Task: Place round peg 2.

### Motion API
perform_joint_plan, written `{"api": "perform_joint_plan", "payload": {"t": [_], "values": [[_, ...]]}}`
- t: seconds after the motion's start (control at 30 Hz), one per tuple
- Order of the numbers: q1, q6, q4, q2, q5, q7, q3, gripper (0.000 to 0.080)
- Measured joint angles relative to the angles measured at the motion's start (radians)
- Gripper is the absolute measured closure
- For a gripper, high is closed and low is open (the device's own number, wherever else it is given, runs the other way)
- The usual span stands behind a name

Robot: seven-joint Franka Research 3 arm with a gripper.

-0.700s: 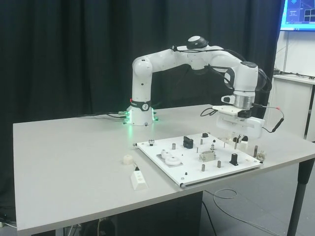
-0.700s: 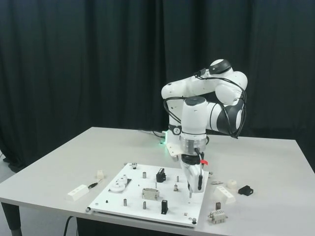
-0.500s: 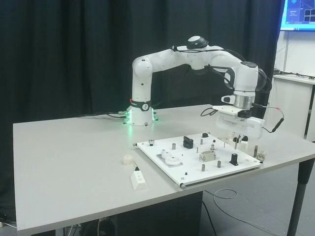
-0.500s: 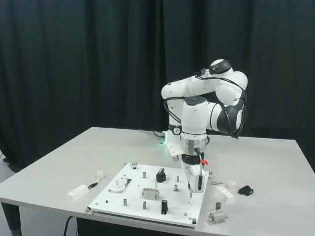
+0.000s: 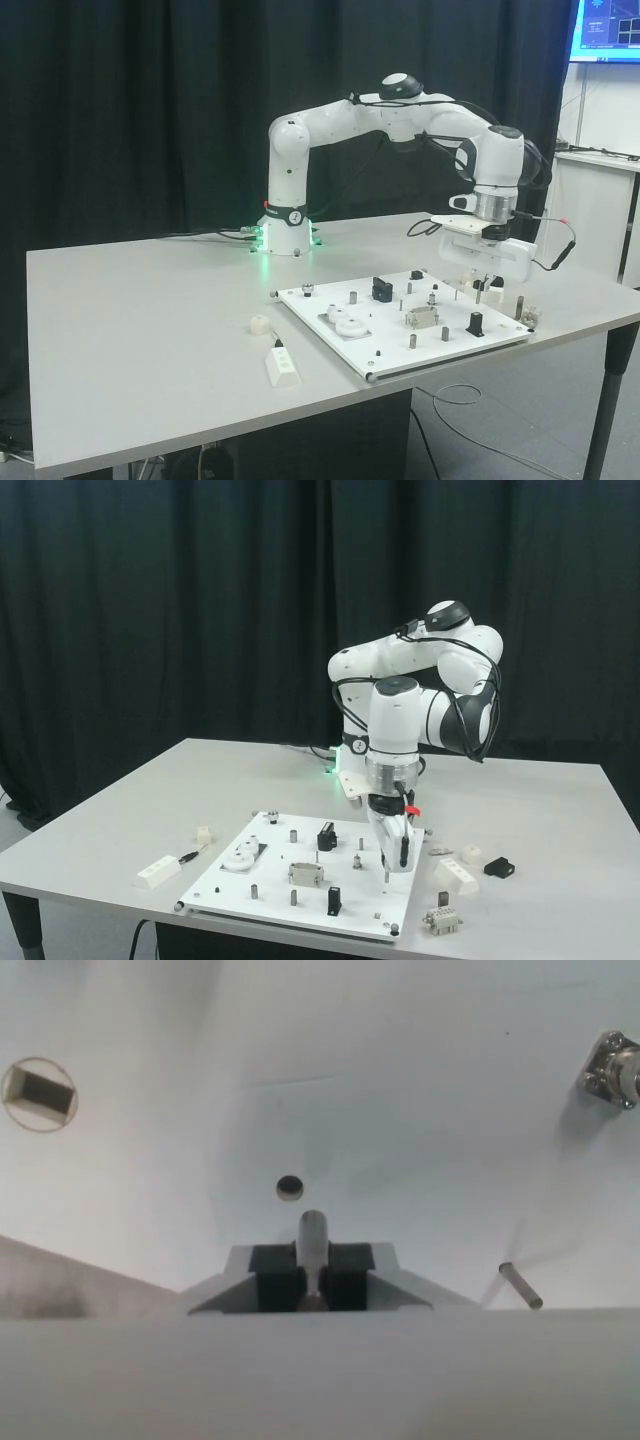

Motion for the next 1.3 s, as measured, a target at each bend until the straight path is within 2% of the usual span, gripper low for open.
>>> {"api": "perform_joint_plan", "payload": {"t": [1.3], "values": [[-0.001,0.023,-0.004,0.0,0.0,0.011,-0.006,0.0742]]}}
